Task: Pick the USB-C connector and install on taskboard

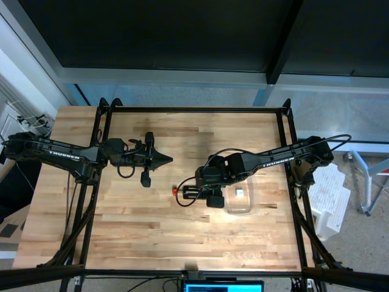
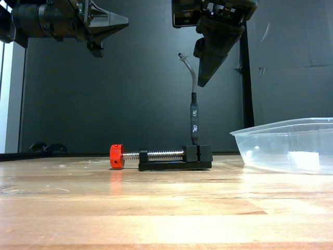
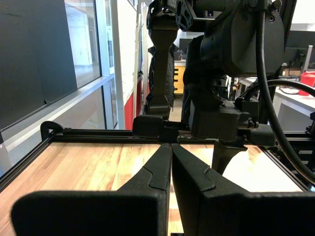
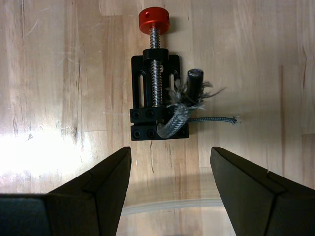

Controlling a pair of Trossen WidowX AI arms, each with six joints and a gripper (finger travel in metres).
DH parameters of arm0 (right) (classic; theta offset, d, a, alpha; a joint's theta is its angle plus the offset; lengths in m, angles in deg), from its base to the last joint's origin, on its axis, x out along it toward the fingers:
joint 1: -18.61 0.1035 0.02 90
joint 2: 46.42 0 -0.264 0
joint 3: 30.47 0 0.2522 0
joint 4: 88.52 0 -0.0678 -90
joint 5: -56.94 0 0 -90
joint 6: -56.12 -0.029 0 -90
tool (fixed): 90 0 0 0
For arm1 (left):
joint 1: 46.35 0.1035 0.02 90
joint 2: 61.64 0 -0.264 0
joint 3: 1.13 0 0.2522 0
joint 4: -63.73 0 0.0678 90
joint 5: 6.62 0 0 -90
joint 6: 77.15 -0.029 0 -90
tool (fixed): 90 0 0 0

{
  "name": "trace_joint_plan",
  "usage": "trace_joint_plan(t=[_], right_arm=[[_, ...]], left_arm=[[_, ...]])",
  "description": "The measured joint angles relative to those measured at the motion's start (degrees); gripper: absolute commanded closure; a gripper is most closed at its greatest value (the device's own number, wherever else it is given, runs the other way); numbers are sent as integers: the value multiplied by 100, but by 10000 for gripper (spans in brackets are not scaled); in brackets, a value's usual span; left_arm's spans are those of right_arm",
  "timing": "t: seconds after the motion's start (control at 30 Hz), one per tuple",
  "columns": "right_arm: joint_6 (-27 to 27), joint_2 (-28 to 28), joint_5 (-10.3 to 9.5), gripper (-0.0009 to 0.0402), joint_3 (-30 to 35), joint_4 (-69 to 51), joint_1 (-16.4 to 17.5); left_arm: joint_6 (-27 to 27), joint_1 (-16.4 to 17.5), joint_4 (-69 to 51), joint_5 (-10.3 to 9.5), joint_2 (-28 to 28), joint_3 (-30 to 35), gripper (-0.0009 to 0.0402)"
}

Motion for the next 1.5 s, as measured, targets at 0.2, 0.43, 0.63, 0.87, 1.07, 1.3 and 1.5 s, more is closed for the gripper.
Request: trace_joint_plan(t=[0.2,0.43,0.63,0.87,1.07,1.3,1.5], right_arm=[[2,96,-44,186,0,0,-50],[273,702,-55,294,-391,334,-236],[426,1569,-61,393,-1156,1054,-308],[522,2603,-61,396,-2210,2245,-415],[787,3296,-105,393,-2977,3289,-590],[815,3985,-649,393,-3908,4579,-909],[815,4474,-695,393,-4673,5624,-1036]], left_arm=[[0,0,2,0,0,2,393],[0,0,2,2,0,0,393],[0,0,2,0,0,0,393],[0,0,2,0,0,2,393],[2,0,2,0,0,2,393],[0,0,2,2,0,2,393],[0,0,0,2,0,2,393]])
